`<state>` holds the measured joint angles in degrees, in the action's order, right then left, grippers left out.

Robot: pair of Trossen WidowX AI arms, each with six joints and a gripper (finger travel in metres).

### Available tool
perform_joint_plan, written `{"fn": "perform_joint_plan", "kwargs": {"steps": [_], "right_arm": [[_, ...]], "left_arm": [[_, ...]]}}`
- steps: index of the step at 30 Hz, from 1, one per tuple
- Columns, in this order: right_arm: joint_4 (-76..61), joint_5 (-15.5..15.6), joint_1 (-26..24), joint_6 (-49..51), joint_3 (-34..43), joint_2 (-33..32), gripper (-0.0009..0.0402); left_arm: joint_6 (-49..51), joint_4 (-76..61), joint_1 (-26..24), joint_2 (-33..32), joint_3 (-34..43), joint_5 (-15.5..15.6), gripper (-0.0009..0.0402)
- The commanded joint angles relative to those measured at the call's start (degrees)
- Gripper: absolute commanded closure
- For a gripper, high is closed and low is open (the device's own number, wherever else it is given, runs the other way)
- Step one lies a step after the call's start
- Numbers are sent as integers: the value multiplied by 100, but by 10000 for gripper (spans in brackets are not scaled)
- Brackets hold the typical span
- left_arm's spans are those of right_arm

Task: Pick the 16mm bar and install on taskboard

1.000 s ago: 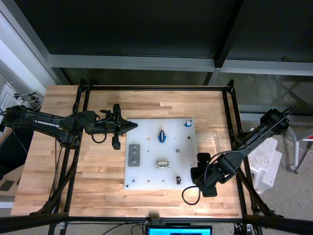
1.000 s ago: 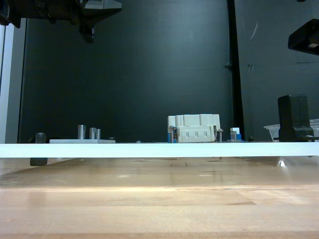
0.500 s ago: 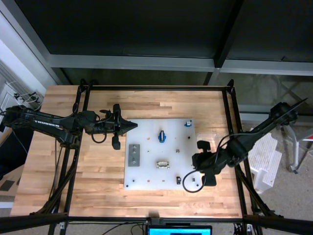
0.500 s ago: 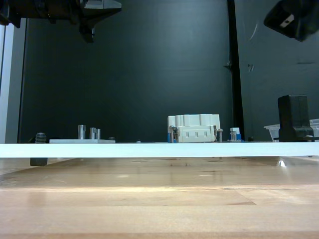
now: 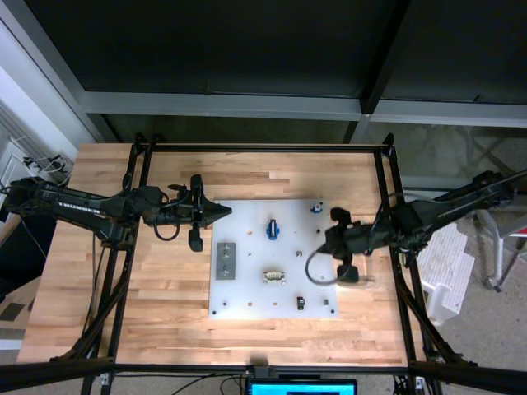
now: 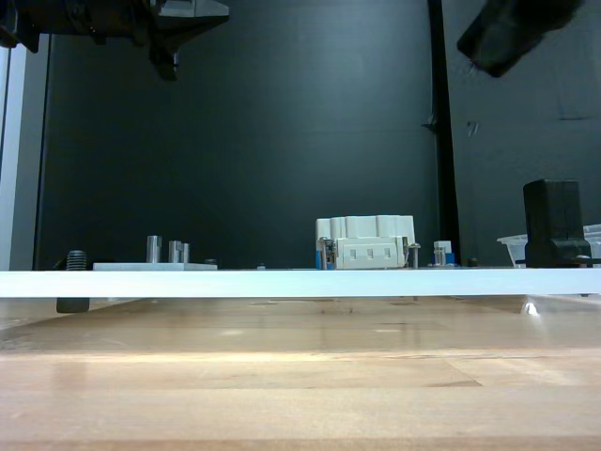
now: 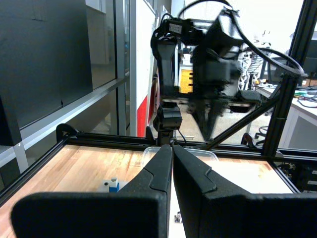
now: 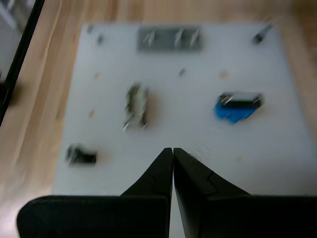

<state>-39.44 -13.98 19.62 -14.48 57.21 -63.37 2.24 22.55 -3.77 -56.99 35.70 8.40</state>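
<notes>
My right claw (image 5: 325, 245) has swung up from the near right corner of the taskboard (image 5: 247, 300) and now hangs high over the board's right edge. Its fingers are pressed together with nothing between them, so I take it the pick is yet to come. My left claw (image 5: 224, 212) has not moved: it sits high above the board's far left corner, pointing inward, fingers likewise together and empty. I cannot make out the 16mm bar anywhere; neither claw has it, and whether it is among the short pegs on the grey plate (image 5: 225, 262) at the left of the board I cannot tell. Also on the board are a white connector (image 5: 274, 277) near its middle, a blue part (image 5: 272, 229) toward its far edge and a black block (image 5: 301, 303) near its front right. A clear tray (image 7: 147, 152) lies on the desk just off the board's right edge, under the right arm, which I would mind when lowering.
</notes>
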Motion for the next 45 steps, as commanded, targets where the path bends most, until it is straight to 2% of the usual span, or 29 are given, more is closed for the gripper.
{"fn": "perform_joint_plan", "kwargs": {"steps": [1, 5, 10, 14, 19, 35, 38, 45], "right_arm": [[356, 31, -365, 321, -197, 219, 394], [765, 94, -745, 728, -376, 452, 394], [1547, 793, -1322, 1069, -640, 612, 394], [1993, 835, -1591, 1381, -761, 682, 394], [2704, 1329, -1939, 1460, -1034, 782, 394], [4625, 1425, -2310, 1517, -1904, 1187, 394], [4822, 1683, -2396, 1462, -1921, 1202, 394], [5351, 1810, -2452, 1370, -2068, 1228, 394]], "left_arm": [[0, 0, 2, -2, 2, 0, 393], [0, 0, 2, -2, 2, 0, 393], [0, 2, 0, -2, 2, 0, 393], [0, 2, 2, -2, 2, 0, 392], [0, 2, 0, -2, 2, 0, 392], [0, 2, 0, -2, 2, 0, 392], [0, 2, 0, -2, 2, 0, 392], [0, 0, 2, -2, 2, 0, 393]]}}
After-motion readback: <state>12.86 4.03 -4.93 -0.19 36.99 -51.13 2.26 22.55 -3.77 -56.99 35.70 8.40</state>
